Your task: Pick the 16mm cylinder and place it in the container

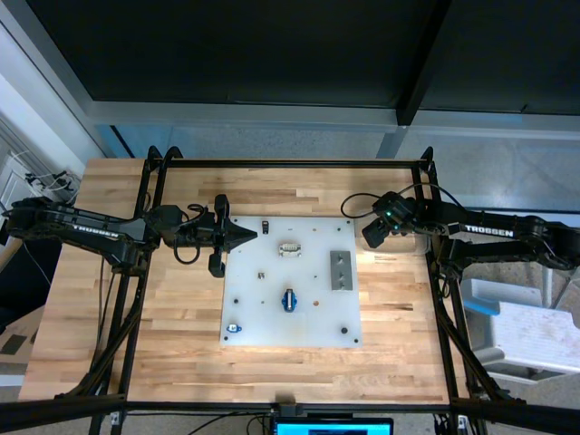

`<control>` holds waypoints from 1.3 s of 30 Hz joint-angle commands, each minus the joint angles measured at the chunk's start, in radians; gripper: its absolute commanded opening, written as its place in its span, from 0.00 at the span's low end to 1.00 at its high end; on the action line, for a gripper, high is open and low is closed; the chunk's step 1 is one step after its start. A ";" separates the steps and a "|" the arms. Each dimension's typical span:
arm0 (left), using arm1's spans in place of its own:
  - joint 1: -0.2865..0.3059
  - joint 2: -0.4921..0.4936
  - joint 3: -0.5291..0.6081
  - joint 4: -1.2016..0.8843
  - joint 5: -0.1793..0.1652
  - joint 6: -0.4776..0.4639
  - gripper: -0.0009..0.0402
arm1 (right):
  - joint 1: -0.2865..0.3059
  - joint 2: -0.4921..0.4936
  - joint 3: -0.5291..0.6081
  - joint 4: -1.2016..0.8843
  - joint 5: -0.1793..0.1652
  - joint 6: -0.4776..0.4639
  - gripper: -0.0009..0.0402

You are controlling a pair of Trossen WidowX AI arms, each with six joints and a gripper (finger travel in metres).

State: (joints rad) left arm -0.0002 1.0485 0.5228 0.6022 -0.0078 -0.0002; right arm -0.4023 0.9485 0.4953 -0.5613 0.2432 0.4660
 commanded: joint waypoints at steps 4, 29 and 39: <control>0.000 0.000 0.000 0.000 0.000 0.000 0.02 | 0.012 0.000 0.046 -0.076 0.000 0.002 0.38; 0.000 0.000 0.000 0.000 0.000 0.000 0.02 | 0.014 0.000 0.090 -0.164 -0.034 0.002 0.32; 0.000 0.000 0.000 0.000 0.000 0.000 0.02 | 0.014 0.000 0.090 -0.161 -0.034 0.002 0.32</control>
State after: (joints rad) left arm -0.0002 1.0489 0.5228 0.6022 -0.0074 -0.0002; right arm -0.3882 0.9485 0.5846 -0.7250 0.2085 0.4675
